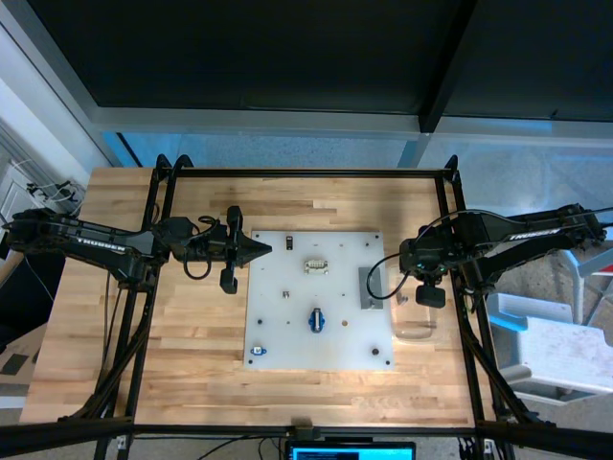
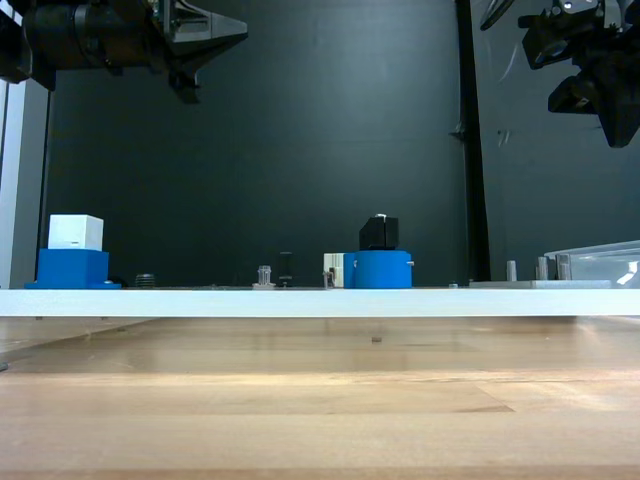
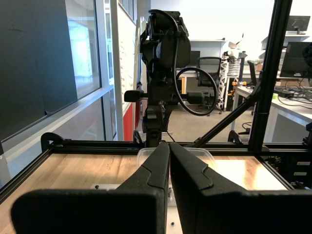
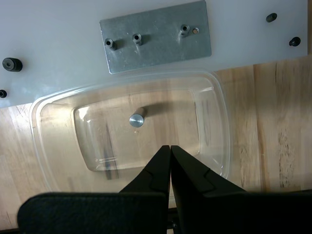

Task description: Pick the 16mm cylinder and place it in the taskboard

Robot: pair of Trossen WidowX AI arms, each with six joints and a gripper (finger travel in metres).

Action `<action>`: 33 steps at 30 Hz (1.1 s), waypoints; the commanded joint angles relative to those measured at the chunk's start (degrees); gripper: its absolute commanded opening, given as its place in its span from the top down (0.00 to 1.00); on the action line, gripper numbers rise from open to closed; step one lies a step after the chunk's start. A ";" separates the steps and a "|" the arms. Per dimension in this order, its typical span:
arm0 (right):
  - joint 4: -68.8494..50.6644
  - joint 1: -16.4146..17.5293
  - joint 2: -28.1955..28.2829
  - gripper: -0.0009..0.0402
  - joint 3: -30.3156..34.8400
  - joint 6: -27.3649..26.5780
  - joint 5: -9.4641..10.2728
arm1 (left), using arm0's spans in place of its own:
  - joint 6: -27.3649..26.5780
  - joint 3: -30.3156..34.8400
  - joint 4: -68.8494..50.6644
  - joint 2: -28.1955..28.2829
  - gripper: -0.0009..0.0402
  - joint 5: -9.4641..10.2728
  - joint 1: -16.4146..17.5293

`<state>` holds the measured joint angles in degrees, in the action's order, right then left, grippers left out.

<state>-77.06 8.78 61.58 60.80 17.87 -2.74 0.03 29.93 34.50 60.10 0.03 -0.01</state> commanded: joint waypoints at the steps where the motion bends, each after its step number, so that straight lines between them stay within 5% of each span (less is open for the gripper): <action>1: 0.20 0.22 0.04 0.98 -0.04 0.33 0.00 | 0.02 0.02 0.02 0.00 0.98 -0.02 0.00; 12: 0.83 4.70 3.37 0.90 -0.24 2.56 -0.31 | 0.02 0.02 0.02 0.00 0.98 -0.02 0.00; 33: 7.67 6.80 4.96 0.60 -5.60 2.89 -0.70 | 0.02 0.02 0.02 0.00 0.98 -0.02 0.00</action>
<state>-69.71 15.42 66.54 55.51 20.71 -3.42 0.03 29.95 34.52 60.07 0.03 -0.01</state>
